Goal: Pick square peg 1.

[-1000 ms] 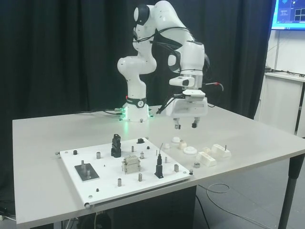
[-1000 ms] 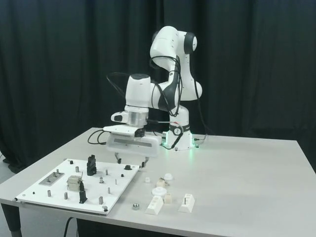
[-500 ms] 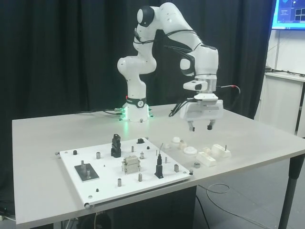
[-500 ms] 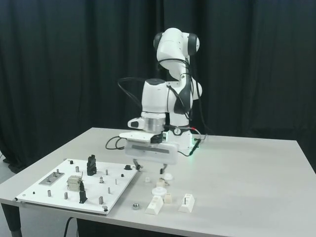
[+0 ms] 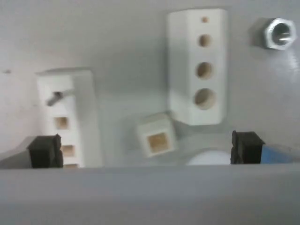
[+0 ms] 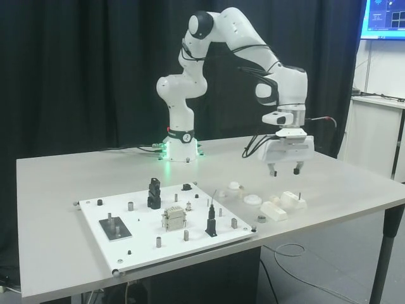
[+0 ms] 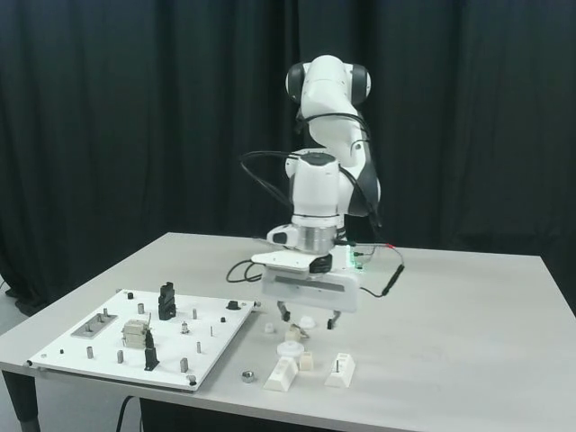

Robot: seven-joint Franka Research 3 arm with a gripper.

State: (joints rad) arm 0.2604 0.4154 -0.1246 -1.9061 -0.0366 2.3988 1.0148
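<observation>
White Franka arm (image 6: 237, 28) bolted on the grey desk (image 6: 57, 183), with its gripper (image 6: 285, 171) hanging above a group of small white parts near the desk's front edge. The jaws stand apart and hold nothing; in the wrist view the two black fingertips (image 5: 45, 151) flank the parts below. Square peg 1 (image 5: 157, 134), a small white cube with a square recess in its upper face, lies on the desk between two white blocks, slightly rotated relative to them. On one side is a white block with round holes (image 5: 197, 65) in a row, its corner just beside the peg; on the other, a white block with square holes (image 5: 65, 117), carrying a thin grey pin. A grey hex nut (image 5: 278, 33) lies apart from these, beyond the round-hole block. In the second room view the peg (image 7: 307, 361) sits below the gripper (image 7: 307, 316). A white assembly board (image 6: 158, 218) with black and grey fixtures occupies the desk well apart from the peg. Black curtains (image 7: 135, 108) form the background.
</observation>
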